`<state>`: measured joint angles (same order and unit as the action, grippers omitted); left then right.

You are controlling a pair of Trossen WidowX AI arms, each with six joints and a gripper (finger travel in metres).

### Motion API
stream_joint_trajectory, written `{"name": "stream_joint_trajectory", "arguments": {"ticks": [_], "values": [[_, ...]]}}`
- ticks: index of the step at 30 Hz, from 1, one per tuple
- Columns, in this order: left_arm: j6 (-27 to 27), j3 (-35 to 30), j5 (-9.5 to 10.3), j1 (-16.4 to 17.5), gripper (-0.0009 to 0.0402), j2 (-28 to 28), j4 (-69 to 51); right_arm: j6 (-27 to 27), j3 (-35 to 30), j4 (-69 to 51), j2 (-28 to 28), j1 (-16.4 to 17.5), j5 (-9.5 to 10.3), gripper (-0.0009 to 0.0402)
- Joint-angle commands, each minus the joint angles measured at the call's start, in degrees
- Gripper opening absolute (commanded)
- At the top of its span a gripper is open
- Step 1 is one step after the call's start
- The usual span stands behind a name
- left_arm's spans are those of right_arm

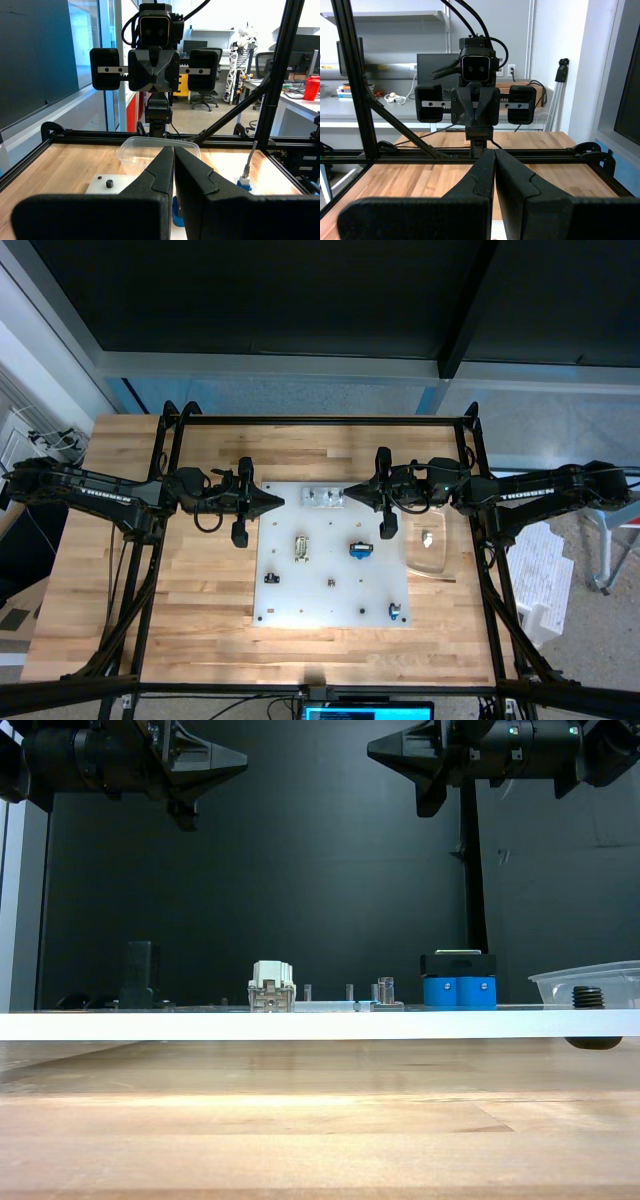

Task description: Pick the RJ45 connector and install on taskboard

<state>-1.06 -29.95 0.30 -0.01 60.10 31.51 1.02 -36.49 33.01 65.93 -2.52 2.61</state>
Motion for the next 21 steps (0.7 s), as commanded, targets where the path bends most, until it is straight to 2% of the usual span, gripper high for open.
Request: {"name": "stream_joint_trajectory", "arguments": {"ticks": [1, 4, 21], "values": [[0.0, 0.0, -0.02, 0.0, 0.0, 0.0, 0.0, 0.3, 0.7, 0.0, 0.0, -0.1, 1.29, 0.0], [0.0, 0.0, -0.02, 0.0, 0.0, 0.0, 0.0, 2.1, 1.2, 0.0, 0.0, -0.1, 1.75, 0.0], [0.0, 0.0, -0.02, 0.0, 0.0, 0.0, 0.0, 1.5, 1.5, 0.0, 0.0, -0.1, 1.46, 0.0]]}}
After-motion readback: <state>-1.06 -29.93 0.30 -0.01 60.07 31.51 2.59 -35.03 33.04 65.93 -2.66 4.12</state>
